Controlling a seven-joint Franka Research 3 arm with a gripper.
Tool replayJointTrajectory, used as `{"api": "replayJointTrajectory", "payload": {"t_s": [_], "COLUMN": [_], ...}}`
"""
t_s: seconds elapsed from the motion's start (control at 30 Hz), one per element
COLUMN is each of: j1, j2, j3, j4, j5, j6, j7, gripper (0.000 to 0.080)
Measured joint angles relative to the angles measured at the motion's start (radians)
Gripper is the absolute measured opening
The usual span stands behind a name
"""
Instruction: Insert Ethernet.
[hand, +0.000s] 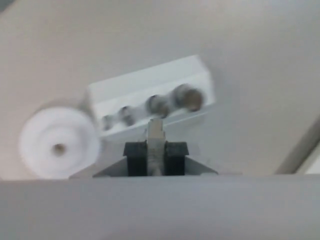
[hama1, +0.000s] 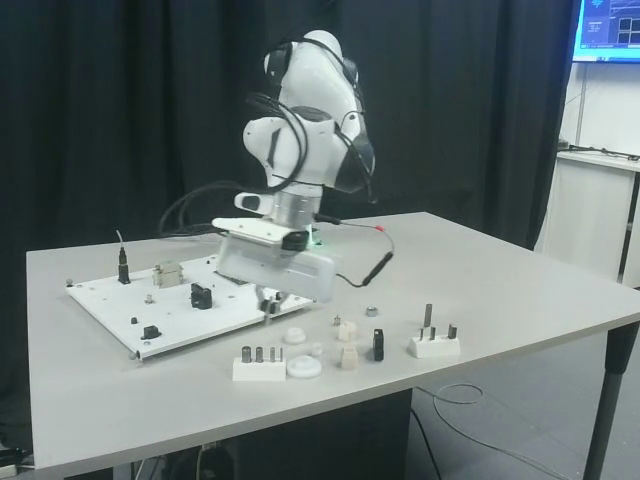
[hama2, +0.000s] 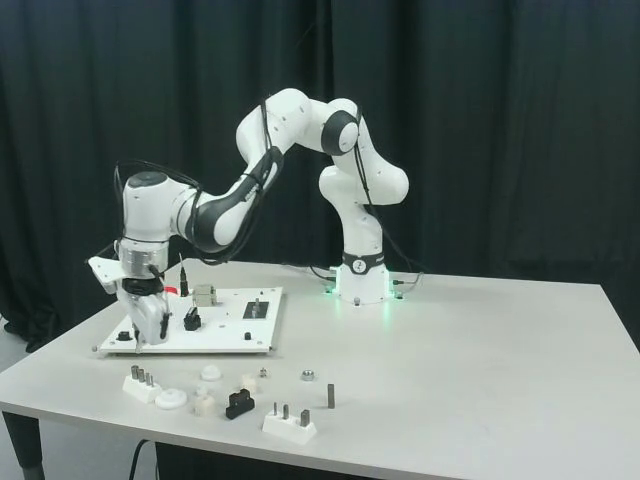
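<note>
From my remote station I see the white arm (hama2: 250, 180) reaching out from its base to the near edge of the white board (hama1: 175, 300), its gripper (hand: 155, 134) tilted above the grey table (hama1: 500, 270). The black fingers (hand: 136, 156) are clenched on a small Ethernet plug (hand: 155, 131), whose pale tip sticks out past the fingertips in the wrist view. Under the plug that view shows a white block (hand: 150, 95) with a row of metal pegs standing in it, and just beside the block a white round disc (hand: 59, 142) with a small centre hole. In the first room view the same block (hama1: 258, 366) and disc (hama1: 302, 367) lie on the table in front of the board, near a second white peg holder (hama1: 435, 344) and a black upright piece (hama1: 378, 344). On the board stand a grey socket block (hama1: 167, 272) and a black fixture (hama1: 200, 295), both well apart from the plug, which hangs in the air off the board's front corner.
</note>
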Motion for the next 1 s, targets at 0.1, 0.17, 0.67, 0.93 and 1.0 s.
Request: {"api": "replayJointTrajectory", "payload": {"t_s": [0.1, 0.17, 0.67, 0.93, 1.0], "j1": [-0.014, -0.024, -0.145, -0.205, -0.216], "j2": [0.0, 0.0, 0.002, 0.004, 0.004], "j3": [-0.013, -0.021, -0.037, -0.038, -0.039], "j4": [0.0, 0.0, -0.005, -0.017, -0.021], "j5": [0.0, 0.0, 0.013, 0.042, 0.055], "j6": [0.0, 0.0, 0.001, 0.001, 0.001], "j7": [-0.025, -0.04, -0.086, -0.133, -0.138], "gripper": [0.0072, 0.0072, 0.0072, 0.0072, 0.0072]}}
